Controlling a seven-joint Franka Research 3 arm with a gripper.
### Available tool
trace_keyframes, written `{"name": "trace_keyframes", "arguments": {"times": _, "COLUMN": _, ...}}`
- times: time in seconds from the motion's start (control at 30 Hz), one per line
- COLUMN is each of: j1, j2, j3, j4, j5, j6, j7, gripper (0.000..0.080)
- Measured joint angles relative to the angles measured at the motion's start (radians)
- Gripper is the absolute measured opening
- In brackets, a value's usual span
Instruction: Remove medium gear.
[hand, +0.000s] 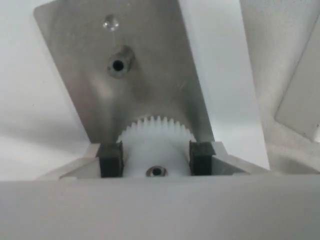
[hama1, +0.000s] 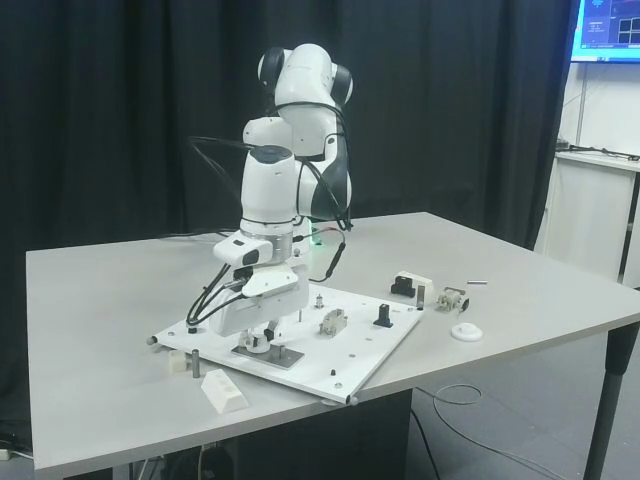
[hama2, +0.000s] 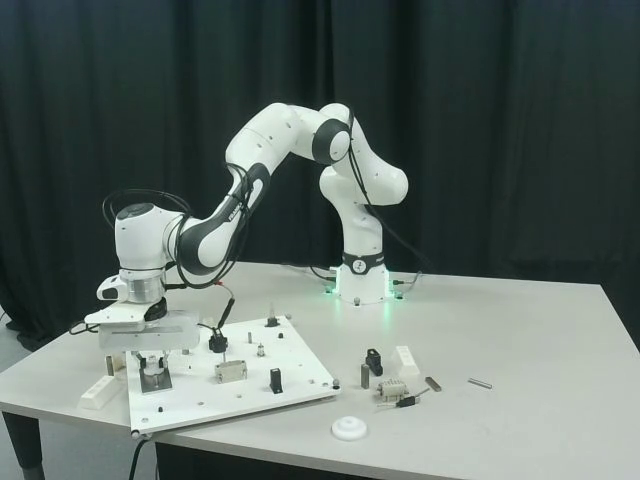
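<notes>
the two black fingertips (hand: 111, 159) sit on either side of the white gear (hand: 157, 145), pads against its hub or very nearly so, so the gripper (hand: 156, 159) reads as narrowed onto the gear; whether it presses firmly cannot be told. the gear sits on a grey metal plate (hand: 125, 95), teeth showing just beyond the pads and a small bore with a metal pin end showing in its hub. farther along the plate stands a bare shaft stub (hand: 118, 65) with a dark hole. in the room views the plate lies near the front left corner of the white board (hama2: 300, 385), with the gripper (hama2: 150, 362) low over it. judged from its look, the gear is light, stiff plastic with a smooth, somewhat slippery hub; the teeth are fine and could chip if squeezed, so the hub flanks are the place to hold. it likely fits snugly on its shaft, so a straight pull along the shaft is called for, since tilting could jam it. off the board, near the table's front edge, lies a white disc (hama2: 349, 429).
</notes>
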Motion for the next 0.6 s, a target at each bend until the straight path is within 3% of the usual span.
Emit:
{"name": "trace_keyframes", "arguments": {"times": 0.3, "j1": 0.002, "j2": 0.0, "j3": -0.003, "j4": 0.001, "j5": 0.0, "j6": 0.0, "j7": 0.106, "gripper": 0.0281}}
{"name": "trace_keyframes", "arguments": {"times": 0.6, "j1": 0.009, "j2": 0.0, "j3": -0.007, "j4": 0.001, "j5": -0.007, "j6": -0.001, "j7": 0.001, "gripper": 0.0281}}
